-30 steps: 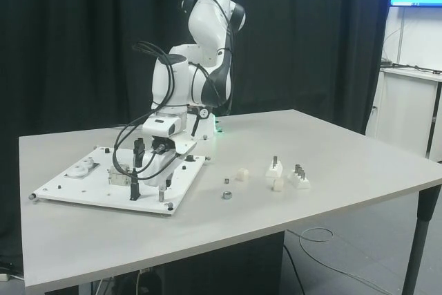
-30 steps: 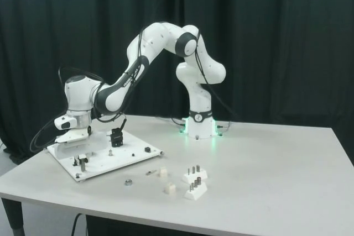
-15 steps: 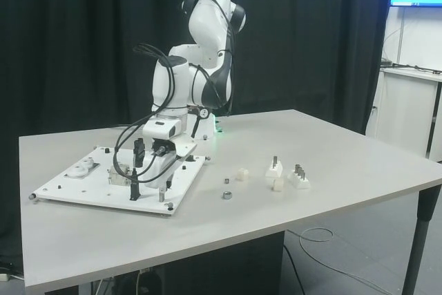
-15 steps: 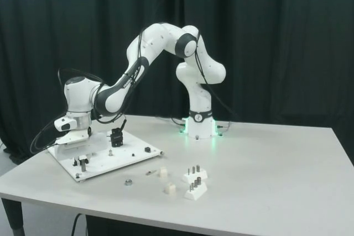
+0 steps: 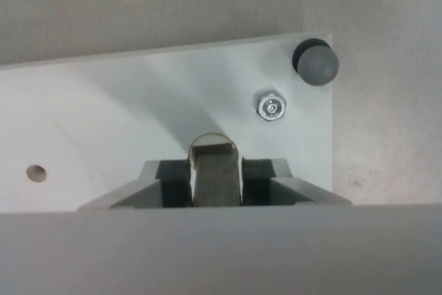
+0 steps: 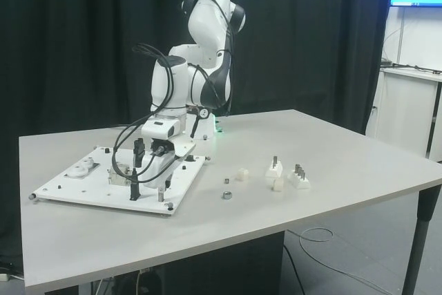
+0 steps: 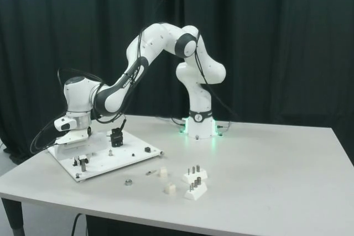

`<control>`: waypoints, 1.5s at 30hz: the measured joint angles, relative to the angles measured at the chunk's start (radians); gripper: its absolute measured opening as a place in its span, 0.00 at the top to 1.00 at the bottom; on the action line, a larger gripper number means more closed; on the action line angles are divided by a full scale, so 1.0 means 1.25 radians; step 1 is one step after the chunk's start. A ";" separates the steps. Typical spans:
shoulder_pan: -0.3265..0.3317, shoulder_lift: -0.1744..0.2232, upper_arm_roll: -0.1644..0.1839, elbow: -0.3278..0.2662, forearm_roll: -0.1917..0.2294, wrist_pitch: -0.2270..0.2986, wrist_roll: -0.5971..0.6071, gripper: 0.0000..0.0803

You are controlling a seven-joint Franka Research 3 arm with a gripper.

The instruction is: Insert square peg 4.

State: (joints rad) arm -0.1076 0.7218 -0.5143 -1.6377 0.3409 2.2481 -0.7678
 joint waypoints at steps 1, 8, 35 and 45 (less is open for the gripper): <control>0.000 0.000 0.000 0.000 0.000 0.000 0.000 0.81; 0.000 0.000 0.000 0.001 0.000 -0.004 0.000 0.81; 0.001 0.001 0.000 0.003 0.001 -0.014 0.000 0.81; 0.001 0.002 0.001 0.005 0.002 -0.011 0.008 0.81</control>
State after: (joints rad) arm -0.1068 0.7240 -0.5128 -1.6315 0.3438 2.2344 -0.7573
